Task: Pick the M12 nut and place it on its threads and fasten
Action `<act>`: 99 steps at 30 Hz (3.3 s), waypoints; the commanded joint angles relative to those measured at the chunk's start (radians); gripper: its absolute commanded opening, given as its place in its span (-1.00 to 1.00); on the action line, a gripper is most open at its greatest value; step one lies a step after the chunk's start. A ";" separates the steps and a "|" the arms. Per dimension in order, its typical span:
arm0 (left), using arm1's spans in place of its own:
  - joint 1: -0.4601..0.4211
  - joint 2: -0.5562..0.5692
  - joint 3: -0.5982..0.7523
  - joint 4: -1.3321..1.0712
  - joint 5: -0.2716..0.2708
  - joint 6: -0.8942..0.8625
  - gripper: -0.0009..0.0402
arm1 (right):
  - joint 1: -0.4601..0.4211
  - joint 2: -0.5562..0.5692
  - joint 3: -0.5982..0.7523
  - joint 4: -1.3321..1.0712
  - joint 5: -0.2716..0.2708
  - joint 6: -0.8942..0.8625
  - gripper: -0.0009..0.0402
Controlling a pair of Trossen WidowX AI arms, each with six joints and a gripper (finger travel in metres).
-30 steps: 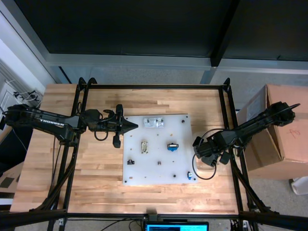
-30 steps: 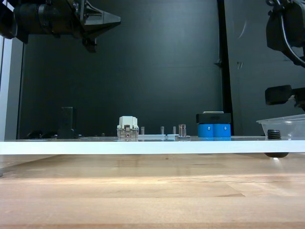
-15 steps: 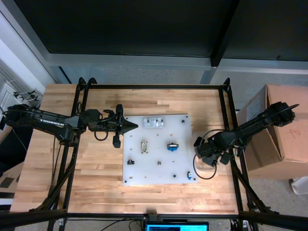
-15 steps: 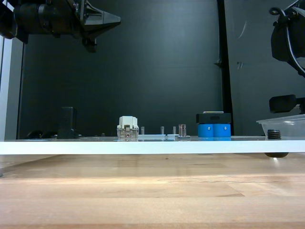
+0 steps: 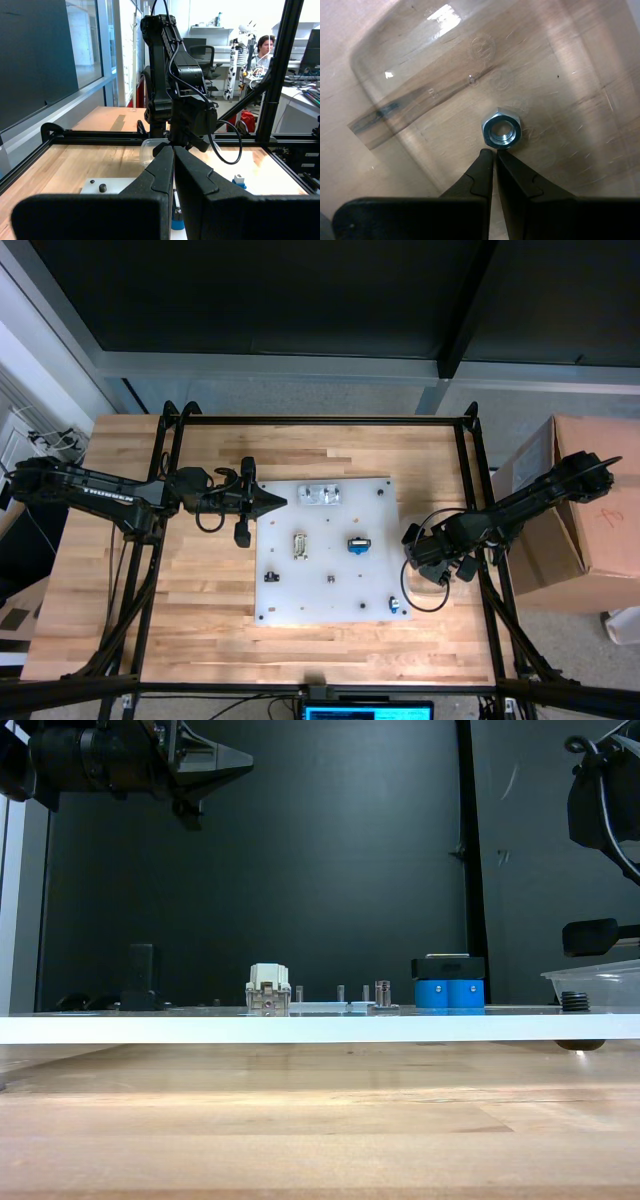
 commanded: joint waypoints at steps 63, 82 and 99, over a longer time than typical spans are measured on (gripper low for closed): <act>0.000 0.000 0.000 0.000 0.000 0.000 -0.96 | 0.032 0.064 0.064 0.018 0.002 -0.161 -0.33; 0.000 0.000 0.000 0.000 0.000 0.000 -0.96 | 0.032 0.033 0.081 0.002 0.001 -0.158 -0.88; 0.000 0.000 0.000 0.000 0.000 0.000 -0.96 | 0.047 0.059 0.373 -0.249 -0.006 -0.297 -0.88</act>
